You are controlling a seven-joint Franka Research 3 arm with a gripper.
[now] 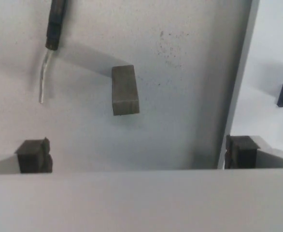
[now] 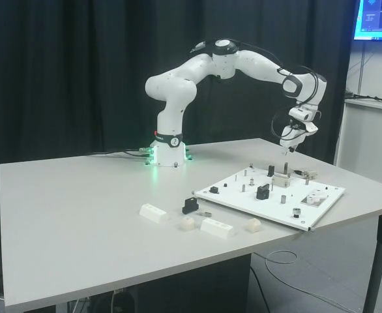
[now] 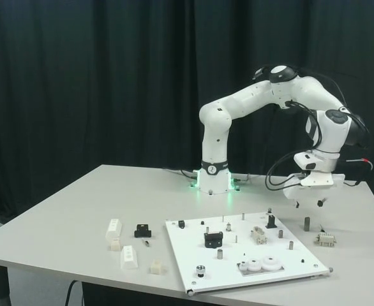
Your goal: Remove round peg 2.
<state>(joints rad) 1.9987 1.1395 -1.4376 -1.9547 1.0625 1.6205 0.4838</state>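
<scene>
The white assembly board lies on the grey table and carries several short upright grey pegs, among them one near its far right edge and another beside it. I cannot tell which of them is round peg 2. My gripper hangs open and holds nothing, a little above the board's far right corner, also visible in the first room view. In the wrist view both fingertips stand wide apart over the board, with a dark rectangular block below and between them. The board's edge runs close by one fingertip.
Two white blocks, a small black part and small pale pieces lie on the table beside the board. A connector sits off the board's right edge. A black-sleeved wire rests on the board. The arm's base glows green.
</scene>
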